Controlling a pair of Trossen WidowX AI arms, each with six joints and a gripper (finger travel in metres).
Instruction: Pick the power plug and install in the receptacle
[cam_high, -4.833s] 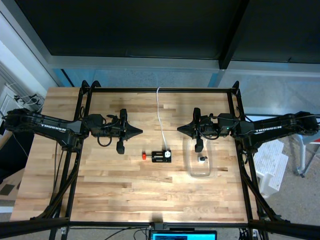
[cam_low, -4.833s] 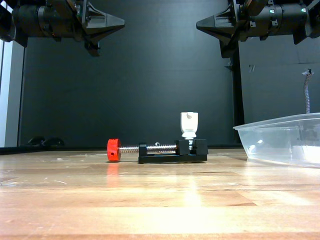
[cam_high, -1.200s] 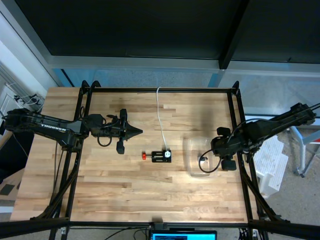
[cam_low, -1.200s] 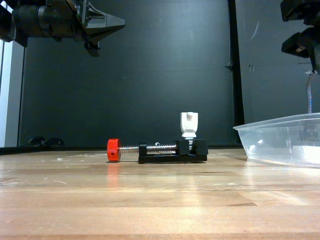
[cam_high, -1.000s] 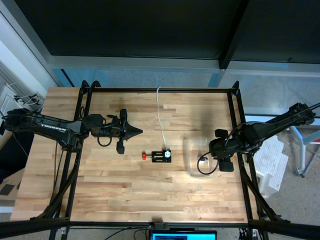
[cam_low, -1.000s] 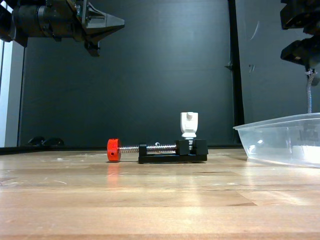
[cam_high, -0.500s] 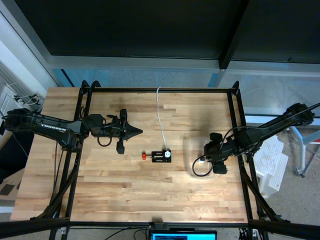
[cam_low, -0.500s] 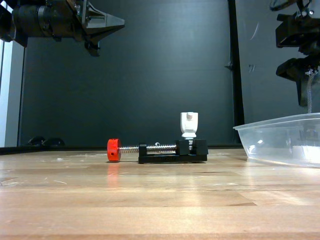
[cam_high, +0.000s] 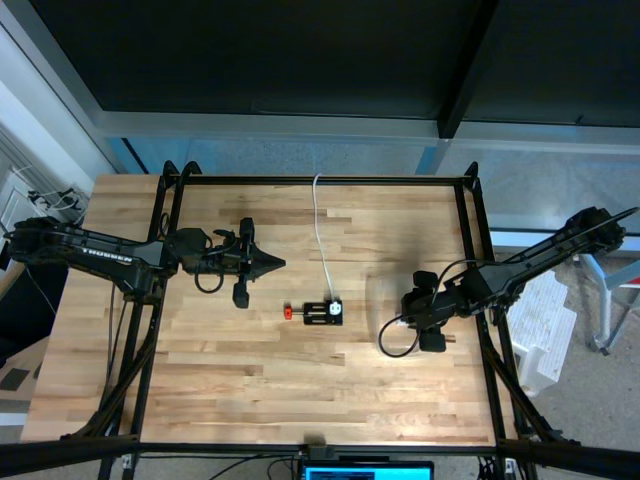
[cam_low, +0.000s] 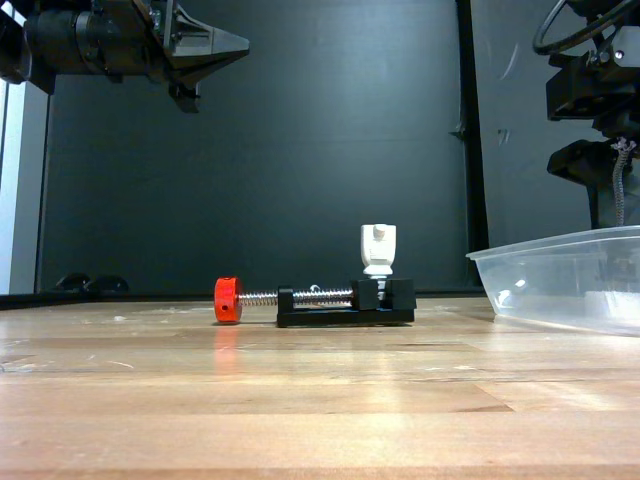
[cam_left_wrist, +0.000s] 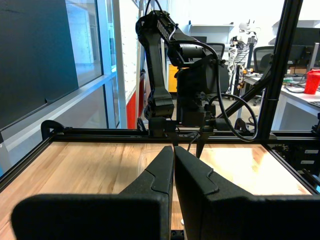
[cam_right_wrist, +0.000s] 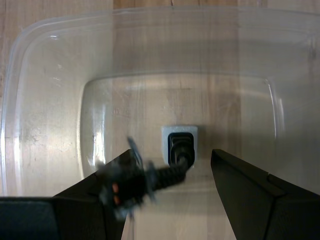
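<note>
Butcher-block table (cam_high: 250, 370), dark backdrop behind. The left gripper (cam_high: 272, 263) is held aloft, well apart from the work; its fingers are pressed together, as the left wrist view shows.

The right gripper (cam_right_wrist: 173, 154) is pointed straight down into the clear tray (cam_right_wrist: 45, 60), jaws spread wide, nothing held. The power plug (cam_right_wrist: 181, 148) lies directly below it, between the open fingers, on the tray floor and touching a small white piece (cam_right_wrist: 179, 131). A blurred black ribbed length (cam_right_wrist: 145, 181) runs from the plug toward one finger.

Step judged: approach for the pick, grasp not yet made. Next move judged to call for a straight descent with jaws centred on the plug body, then closure clear of the white piece.

The receptacle (cam_high: 334, 309) sits well apart from the right gripper, on the side toward the left arm. It is clamped in a black vise (cam_low: 345, 300) with an orange-red knob (cam_low: 228, 300).

Only the right wrist view shows the plug; in the high view it is hidden under the arm. Only the low view shows the socket standing upright above the vise.
</note>
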